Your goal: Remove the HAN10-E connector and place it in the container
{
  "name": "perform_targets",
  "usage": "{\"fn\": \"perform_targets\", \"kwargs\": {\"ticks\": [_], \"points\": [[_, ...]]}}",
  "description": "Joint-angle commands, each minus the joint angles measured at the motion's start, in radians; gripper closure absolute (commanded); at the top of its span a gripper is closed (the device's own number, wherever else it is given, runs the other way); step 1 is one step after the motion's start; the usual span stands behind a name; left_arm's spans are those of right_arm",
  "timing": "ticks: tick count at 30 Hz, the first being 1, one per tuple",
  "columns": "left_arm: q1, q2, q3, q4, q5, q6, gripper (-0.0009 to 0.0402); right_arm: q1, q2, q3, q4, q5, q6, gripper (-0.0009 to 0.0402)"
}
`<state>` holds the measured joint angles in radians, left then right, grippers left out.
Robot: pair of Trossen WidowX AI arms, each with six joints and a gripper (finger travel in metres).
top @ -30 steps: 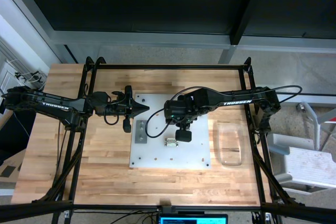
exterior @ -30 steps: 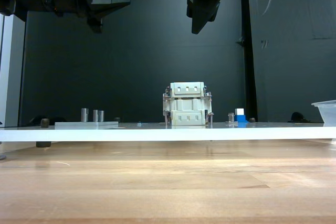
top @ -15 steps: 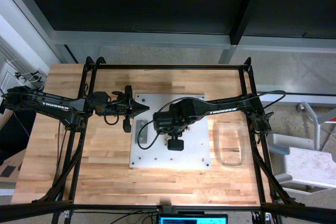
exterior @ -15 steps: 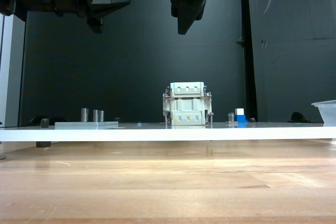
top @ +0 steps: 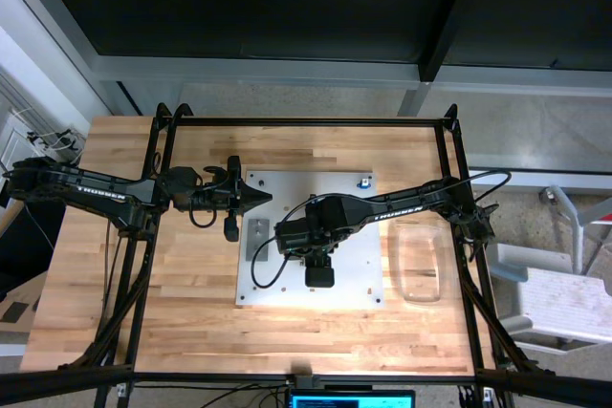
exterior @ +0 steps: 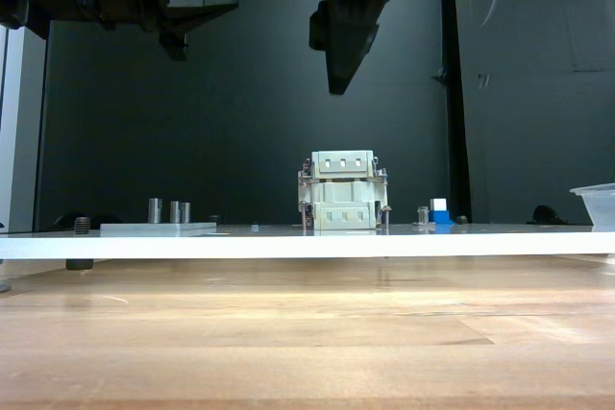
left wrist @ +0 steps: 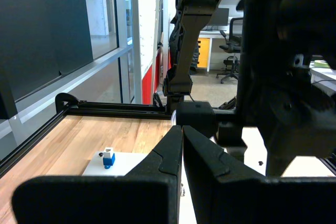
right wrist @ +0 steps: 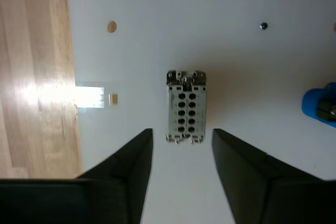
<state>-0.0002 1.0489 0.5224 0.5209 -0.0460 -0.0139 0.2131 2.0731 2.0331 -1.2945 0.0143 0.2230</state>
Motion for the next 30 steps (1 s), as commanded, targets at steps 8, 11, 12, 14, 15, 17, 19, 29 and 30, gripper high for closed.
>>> {"fn": "perform_targets", "kwargs": {"ticks": [8, 11, 12, 14, 15, 17, 19, 29, 30], "points": [[0.0, 0.0, 0.0, 0.0, 0.0, 0.0, 0.0393, 0.003, -0.001, -0.105, 0.1, 0.027, 0.008, 0.0144], [0.0, 0.0, 0.0, 0.0, 0.0, 0.0, 0.0393, 0.003, -0.001, -0.136, 0.144, 0.027, 0.008, 0.0136], [0.0, 0.0, 0.0, 0.0, 0.0, 0.0, 0.0393, 0.003, -0.001, -0.142, 0.152, 0.027, 0.008, 0.0135], [0.0, 0.0, 0.0, 0.0, 0.0, 0.0, 0.0393, 0.003, -0.001, -0.152, 0.159, 0.027, 0.008, 0.0134], [0.0, 0.0, 0.0, 0.0, 0.0, 0.0, 0.0393, 0.003, -0.001, -0.156, 0.161, 0.027, 0.007, 0.0134], [0.0, 0.0, 0.0, 0.0, 0.0, 0.0, 0.0393, 0.003, -0.001, -0.165, 0.166, 0.027, 0.008, 0.0134], [0.0, 0.0, 0.0, 0.0, 0.0, 0.0, 0.0393, 0.002, -0.001, -0.175, 0.174, 0.027, 0.008, 0.0134], [0.0, 0.0, 0.0, 0.0, 0.0, 0.0, 0.0393, 0.001, 0.018, -0.215, 0.219, 0.024, 0.005, 0.0134], [0.0, 0.0, 0.0, 0.0, 0.0, 0.0, 0.0393, 0.0, 0.019, -0.215, 0.219, 0.019, 0.005, 0.0134]]}}
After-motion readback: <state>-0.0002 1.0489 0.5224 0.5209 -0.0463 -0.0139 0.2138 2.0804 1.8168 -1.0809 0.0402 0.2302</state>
